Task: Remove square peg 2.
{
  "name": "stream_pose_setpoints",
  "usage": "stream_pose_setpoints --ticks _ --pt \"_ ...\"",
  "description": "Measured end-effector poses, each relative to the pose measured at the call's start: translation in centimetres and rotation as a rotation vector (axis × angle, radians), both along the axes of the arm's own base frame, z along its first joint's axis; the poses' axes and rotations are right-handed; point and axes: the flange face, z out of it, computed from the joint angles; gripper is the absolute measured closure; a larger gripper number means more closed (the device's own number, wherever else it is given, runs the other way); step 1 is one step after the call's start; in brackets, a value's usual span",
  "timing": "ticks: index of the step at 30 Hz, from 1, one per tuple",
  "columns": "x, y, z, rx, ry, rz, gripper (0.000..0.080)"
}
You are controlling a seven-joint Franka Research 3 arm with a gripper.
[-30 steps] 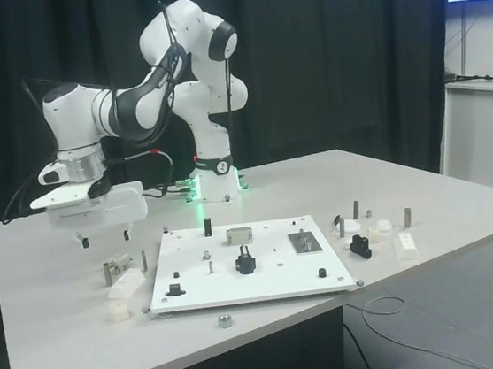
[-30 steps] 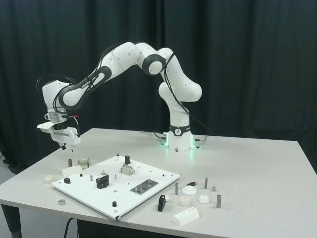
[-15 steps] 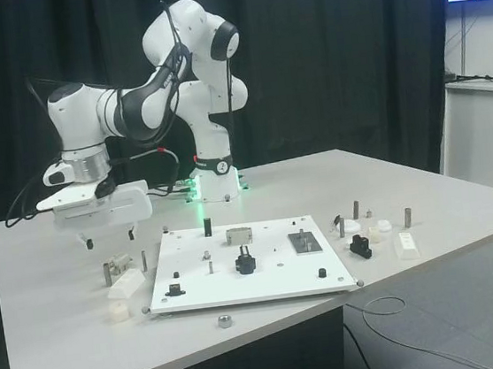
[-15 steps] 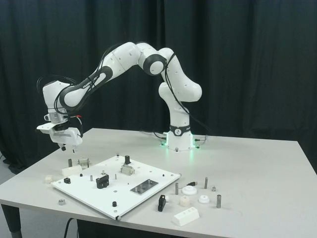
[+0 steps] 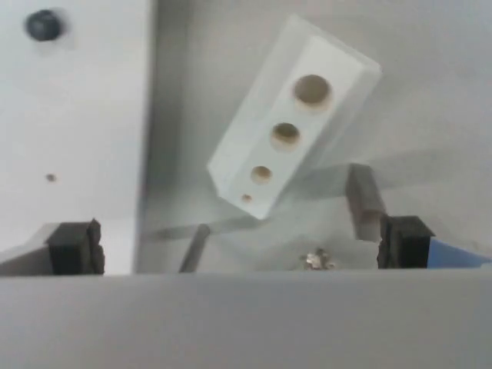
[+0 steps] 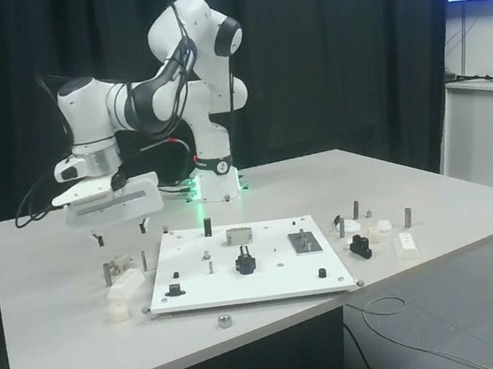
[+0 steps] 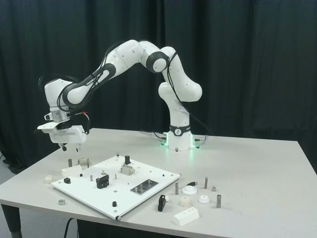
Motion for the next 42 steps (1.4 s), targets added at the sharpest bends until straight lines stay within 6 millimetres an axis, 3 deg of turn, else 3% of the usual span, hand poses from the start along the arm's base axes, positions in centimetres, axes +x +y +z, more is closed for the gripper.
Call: stream_pose_setpoints --ticks 22,31,42 --pt "4.7 7.2 1.7 -0.047 -0.097 0.203 0.0003" --pt "6.5 10.1 0.9 -0.089 -0.113 0.346 0.0003" --pt "6.8 12.6 -1.1 -0.148 -0.095 0.426 0.0003"
